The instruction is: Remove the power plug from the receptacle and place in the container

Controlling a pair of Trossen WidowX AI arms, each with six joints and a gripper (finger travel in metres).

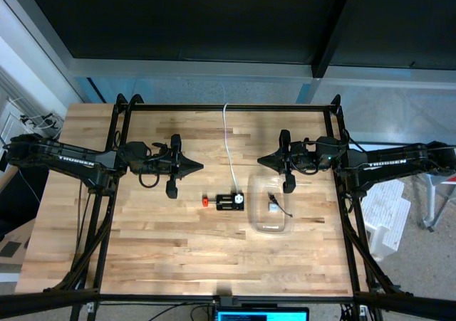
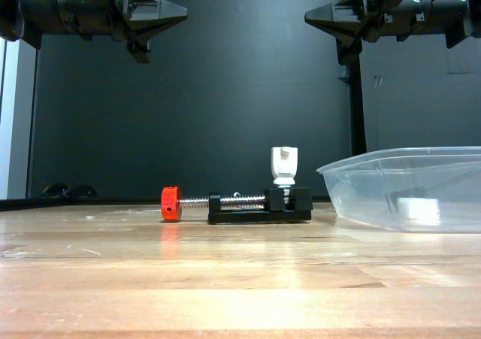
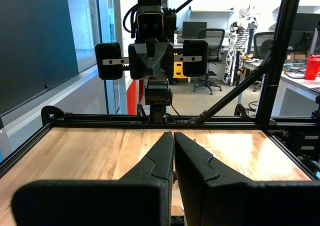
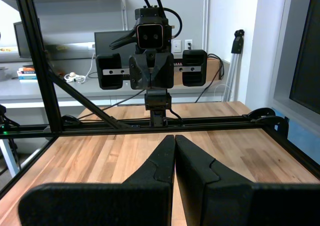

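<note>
Container [image 1: 275,225], clear, sits nearest on the wooden surface [image 1: 142,228], right of centre; power plug [image 1: 273,198] lies inside it with its thin cord, beside a small white mark. Just left of it, receptacle [image 1: 239,200] stands upright in black vise [image 1: 225,202], red knob [image 1: 205,201] pointing left, white cable [image 1: 228,139] trailing away. Left pincer [image 1: 200,166] and right pincer [image 1: 259,160] both clenched, empty, tips facing each other, raised well above the surface.

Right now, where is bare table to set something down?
Near strip in front of the vise and container; wood left of the red knob, toward the left end effector. Crowded: cable, receptacle, container toward the right end effector.
</note>
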